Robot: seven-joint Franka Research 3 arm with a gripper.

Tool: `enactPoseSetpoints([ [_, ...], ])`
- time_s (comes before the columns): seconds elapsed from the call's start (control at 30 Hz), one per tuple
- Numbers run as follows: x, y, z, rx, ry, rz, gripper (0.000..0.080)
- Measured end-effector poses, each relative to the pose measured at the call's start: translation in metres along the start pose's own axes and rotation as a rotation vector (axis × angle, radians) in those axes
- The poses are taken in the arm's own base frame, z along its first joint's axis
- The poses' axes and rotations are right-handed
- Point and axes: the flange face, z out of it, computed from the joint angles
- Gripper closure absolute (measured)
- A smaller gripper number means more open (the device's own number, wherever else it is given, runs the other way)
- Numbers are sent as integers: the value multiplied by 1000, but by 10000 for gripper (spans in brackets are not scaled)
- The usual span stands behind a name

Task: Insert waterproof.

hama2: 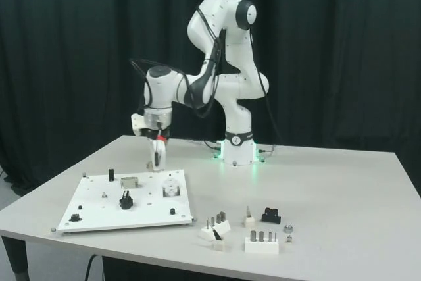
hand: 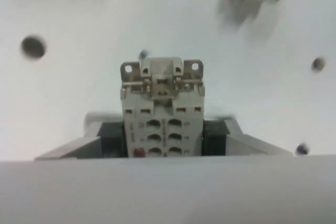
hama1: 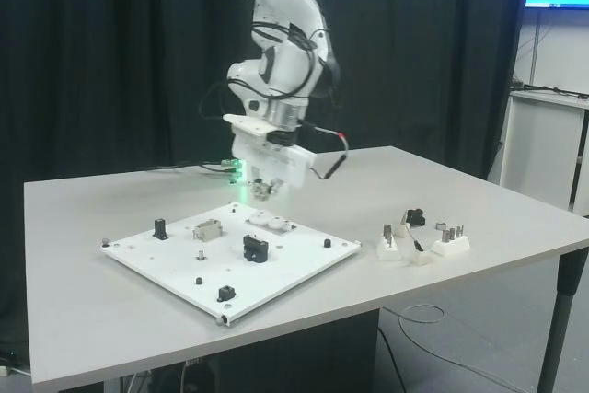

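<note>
**Gripper aloft with the connector in its grasp**

Gripper [hand: 164,129] is clenched on the waterproof connector [hand: 163,109], and the wrist view shows it plainly: the grey block sits squeezed between the two black fingers [hand: 111,139], its rows of round sockets facing the camera and a metal latch bracket on its far end. Below it lies the white board [hand: 79,87], blurred, dotted with dark holes. From the first room view the white arm [hama1: 281,39] hangs above the board's [hama1: 304,260] far edge, at about twelve o'clock from the board's centre, the connector clear of the surface. On the board sit a grey socket block [hama1: 206,230] at ten o'clock, a black fixture [hama1: 254,248] near the middle, and two white round pieces [hama1: 268,220] just under the gripper. Off at three o'clock on the grey table [hama1: 83,301], small white holders [hama1: 425,239] stand well apart from the board.
</note>
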Motion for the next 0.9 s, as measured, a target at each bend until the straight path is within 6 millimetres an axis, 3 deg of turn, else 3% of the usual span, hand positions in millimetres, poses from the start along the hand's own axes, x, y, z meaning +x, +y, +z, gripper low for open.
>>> enactPoseSetpoints([
  [0.43, 81, 13, 12, 22, -18, 32, 495],
  [0.9, 131, 28, 25, 76, -110, 130, 495],
])
